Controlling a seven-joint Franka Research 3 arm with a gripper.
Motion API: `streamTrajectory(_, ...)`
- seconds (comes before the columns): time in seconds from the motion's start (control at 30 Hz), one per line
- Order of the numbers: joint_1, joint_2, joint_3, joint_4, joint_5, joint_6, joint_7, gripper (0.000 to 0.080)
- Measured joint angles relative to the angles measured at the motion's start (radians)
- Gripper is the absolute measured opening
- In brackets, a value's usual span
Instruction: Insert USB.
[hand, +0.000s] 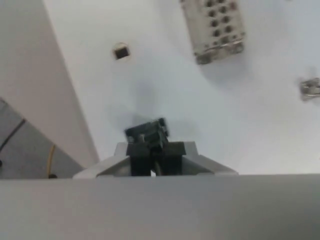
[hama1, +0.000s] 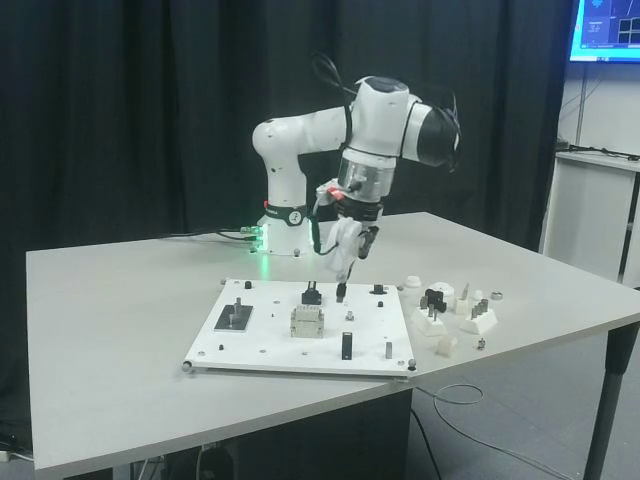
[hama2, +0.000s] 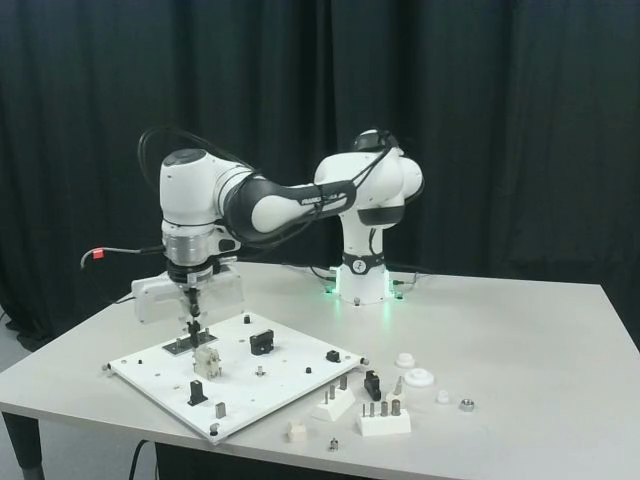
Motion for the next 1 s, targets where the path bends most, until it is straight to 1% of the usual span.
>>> streamTrajectory(0.07,0.017,-0.014,0.001,-0.022,-0.002,-0.002,-0.011,0.0048)
streamTrajectory(0.23,0.044,-0.019,-0.027,-0.061,0.006,-0.028,-0.03,0.0048)
streamTrajectory(0.37,0.054,-0.019,-0.043,-0.075,0.013,-0.036,-0.03,0.0048)
streamTrajectory(0.53,0.058,-0.019,-0.05,-0.086,0.025,-0.035,-0.03,0.0048)
streamTrajectory(0.8,0.058,-0.019,-0.051,-0.098,0.046,-0.006,-0.03,0.0048)
streamTrajectory(1.0,0.058,-0.019,-0.05,-0.11,0.052,0.028,-0.03,0.0048)
